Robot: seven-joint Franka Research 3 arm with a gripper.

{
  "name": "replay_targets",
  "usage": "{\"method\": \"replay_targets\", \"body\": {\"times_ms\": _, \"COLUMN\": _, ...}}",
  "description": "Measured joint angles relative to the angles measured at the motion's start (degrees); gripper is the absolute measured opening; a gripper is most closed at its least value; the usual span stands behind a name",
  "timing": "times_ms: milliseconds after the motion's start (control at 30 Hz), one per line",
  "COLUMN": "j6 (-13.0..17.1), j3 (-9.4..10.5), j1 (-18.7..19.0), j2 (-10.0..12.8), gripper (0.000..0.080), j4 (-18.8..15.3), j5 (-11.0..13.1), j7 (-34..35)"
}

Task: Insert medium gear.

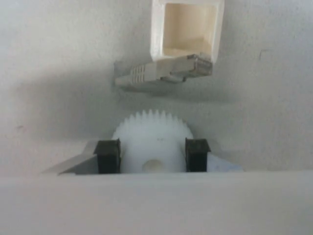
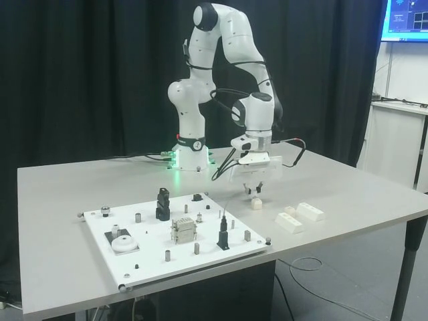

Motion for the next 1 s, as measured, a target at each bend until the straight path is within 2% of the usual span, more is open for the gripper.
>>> {"method": "replay_targets", "body": {"times_ms": 400, "j6": -1.0, "j3": -0.29, "j1": -0.3, "j2": -1.2, "gripper": 0.0281, "j4": 0.0, "j5": -0.1, "j7": -0.7}}
{"method": "replay_targets", "body": {"times_ms": 1000, "j6": -1.4, "j3": -0.65, "j1": -0.3, "j2": -1.4, "gripper": 0.0281, "j4": 0.1, "j5": -0.1, "j7": -1.0}}
